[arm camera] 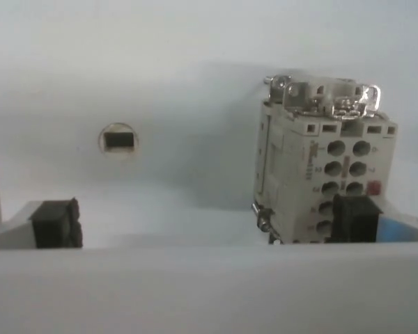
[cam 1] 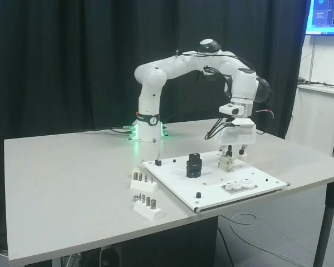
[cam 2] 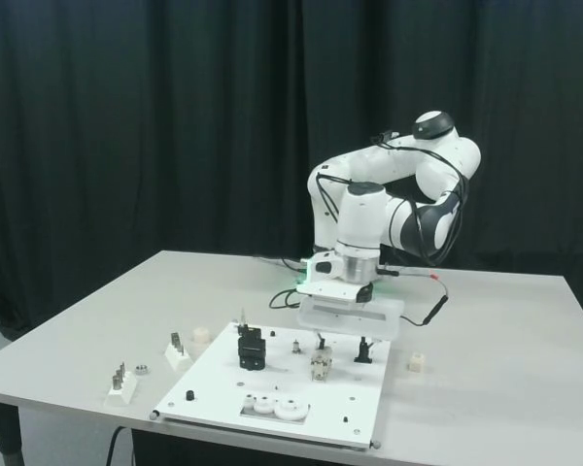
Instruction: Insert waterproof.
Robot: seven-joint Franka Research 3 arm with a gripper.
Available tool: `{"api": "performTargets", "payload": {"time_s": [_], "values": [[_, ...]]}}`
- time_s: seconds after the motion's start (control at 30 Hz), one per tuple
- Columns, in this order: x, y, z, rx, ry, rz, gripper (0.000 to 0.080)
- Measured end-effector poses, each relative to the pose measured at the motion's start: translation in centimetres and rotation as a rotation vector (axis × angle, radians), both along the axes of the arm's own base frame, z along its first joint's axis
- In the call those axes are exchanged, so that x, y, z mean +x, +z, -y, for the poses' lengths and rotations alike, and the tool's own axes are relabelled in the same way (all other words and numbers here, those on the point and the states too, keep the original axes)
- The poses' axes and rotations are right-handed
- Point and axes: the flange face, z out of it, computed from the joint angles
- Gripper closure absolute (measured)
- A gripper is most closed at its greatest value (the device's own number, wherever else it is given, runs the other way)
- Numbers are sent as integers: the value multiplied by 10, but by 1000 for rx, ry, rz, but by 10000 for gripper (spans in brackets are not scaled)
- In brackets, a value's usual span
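A white arm [cam 1: 178,64] is bolted to a grey table [cam 1: 61,167] and reaches over a white board [cam 1: 211,183] that lies flat on it. The jaws [arm camera: 202,226] hang just above the board with their two black fingertips [arm camera: 56,223] set wide apart and nothing between them. In the wrist view, one fingertip sits just beside a pale multi-pin connector [arm camera: 320,174] topped with a metal clip, which seems to be the waterproof part the task names. That connector stands upright on the board; in the second room view it appears at about 6 o'clock from the jaws, directly below them. At about 9 o'clock from the connector in that view stands a black block [cam 2: 250,348], and white gears [cam 2: 275,406] rest near the board's front edge. The wrist view also shows a small round hole with a dark slot [arm camera: 118,140] in the board, apart from the connector. Judging by this, the task is at an early stage: the connector is not yet gripped, and the grasp and the insertion itself both appear left to do.
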Motion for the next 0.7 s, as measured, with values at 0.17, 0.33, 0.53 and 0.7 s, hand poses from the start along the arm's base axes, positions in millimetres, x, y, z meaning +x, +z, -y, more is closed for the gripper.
{"api": "performTargets", "payload": {"time_s": [0.17,0.33,0.53,0.7], "values": [[-1,3,-7,17,7,1,3],[-2,6,-12,28,13,2,3],[-3,6,-12,18,5,-1,3],[-3,6,-9,10,-17,-3,3]]}}
